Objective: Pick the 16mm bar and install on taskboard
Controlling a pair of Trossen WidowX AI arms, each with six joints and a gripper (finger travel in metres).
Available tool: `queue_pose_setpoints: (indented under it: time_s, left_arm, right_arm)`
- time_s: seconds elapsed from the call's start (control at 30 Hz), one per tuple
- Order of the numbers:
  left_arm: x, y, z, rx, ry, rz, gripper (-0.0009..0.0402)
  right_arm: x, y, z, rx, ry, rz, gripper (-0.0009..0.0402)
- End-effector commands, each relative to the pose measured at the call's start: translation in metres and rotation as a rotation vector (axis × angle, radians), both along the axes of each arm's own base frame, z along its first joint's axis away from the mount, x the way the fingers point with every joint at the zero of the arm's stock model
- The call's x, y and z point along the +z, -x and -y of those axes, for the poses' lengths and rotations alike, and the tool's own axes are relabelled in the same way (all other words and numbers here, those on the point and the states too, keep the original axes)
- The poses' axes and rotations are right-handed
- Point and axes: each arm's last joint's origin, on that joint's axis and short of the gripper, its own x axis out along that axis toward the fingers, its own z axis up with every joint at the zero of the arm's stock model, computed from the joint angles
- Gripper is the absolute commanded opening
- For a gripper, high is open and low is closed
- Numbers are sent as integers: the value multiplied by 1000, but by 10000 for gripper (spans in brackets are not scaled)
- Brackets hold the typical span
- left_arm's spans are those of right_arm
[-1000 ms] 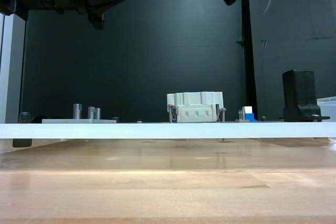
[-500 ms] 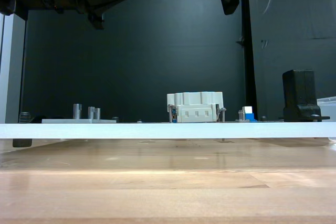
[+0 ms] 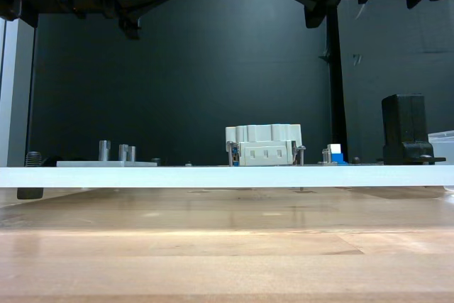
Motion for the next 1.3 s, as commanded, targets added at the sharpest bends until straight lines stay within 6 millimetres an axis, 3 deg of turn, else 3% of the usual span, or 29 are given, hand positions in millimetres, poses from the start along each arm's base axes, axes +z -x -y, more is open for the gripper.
queue_pose_setpoints:
  time_s: [0.03,1.3]
  left_arm:
    - [0,0,0,0,0,0,0]
    - [0,0,0,0,0,0,0]
  right_arm:
    - [-4,1,0,-2,-2,-2,0]
    - [-12,2,0,-2,-8,-21,0]
